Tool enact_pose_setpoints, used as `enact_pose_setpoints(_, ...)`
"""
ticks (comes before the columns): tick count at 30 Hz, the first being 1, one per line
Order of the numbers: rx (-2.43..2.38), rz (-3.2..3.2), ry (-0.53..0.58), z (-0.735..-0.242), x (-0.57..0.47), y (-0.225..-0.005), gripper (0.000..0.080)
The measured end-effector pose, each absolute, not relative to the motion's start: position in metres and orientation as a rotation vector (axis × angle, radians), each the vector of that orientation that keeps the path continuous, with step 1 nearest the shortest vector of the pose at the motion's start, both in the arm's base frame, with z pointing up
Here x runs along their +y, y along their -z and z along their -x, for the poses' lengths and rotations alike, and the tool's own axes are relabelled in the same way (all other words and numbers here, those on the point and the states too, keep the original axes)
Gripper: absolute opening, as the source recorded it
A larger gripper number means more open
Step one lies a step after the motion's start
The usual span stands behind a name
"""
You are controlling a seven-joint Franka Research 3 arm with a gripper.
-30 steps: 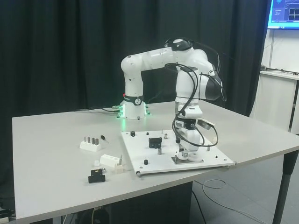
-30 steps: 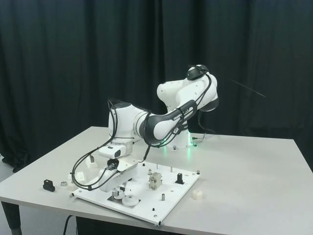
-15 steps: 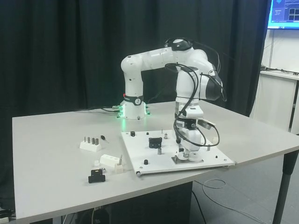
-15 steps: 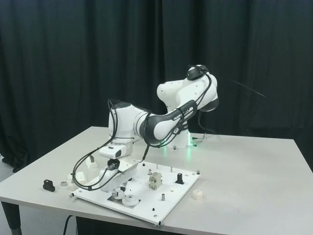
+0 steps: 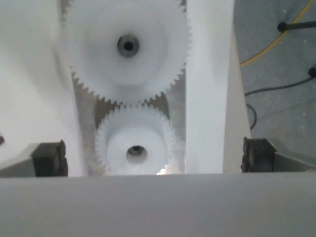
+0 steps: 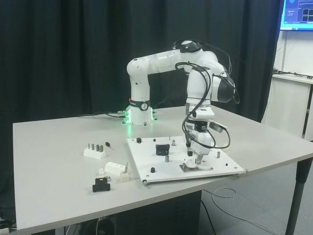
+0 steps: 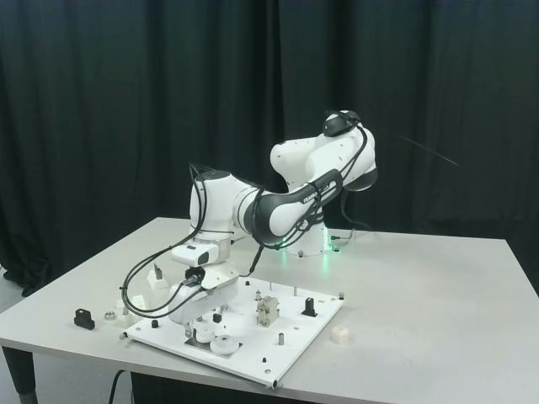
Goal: Insert medium gear.
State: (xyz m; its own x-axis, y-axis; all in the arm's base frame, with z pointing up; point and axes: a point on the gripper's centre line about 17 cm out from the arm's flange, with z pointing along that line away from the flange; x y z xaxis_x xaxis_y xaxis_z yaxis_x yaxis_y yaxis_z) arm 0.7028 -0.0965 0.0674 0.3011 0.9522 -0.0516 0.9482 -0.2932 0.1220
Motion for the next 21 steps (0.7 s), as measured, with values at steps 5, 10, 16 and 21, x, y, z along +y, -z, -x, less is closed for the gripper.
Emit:
enact_pose_setpoints(5, 1.726, -2.463, -0.061, -0.709, -0.091, -0.071, 0.0782)
enact_pose_setpoints(10, 1.697, -2.473, -0.073, -0.715, -0.088, -0.074, 0.0799)
enact_pose_setpoints(16, 1.656, -2.466, -0.086, -0.723, -0.096, -0.079, 0.0799)
enact_pose_setpoints(21, 1.637, -2.456, -0.091, -0.728, -0.105, -0.080, 0.0800)
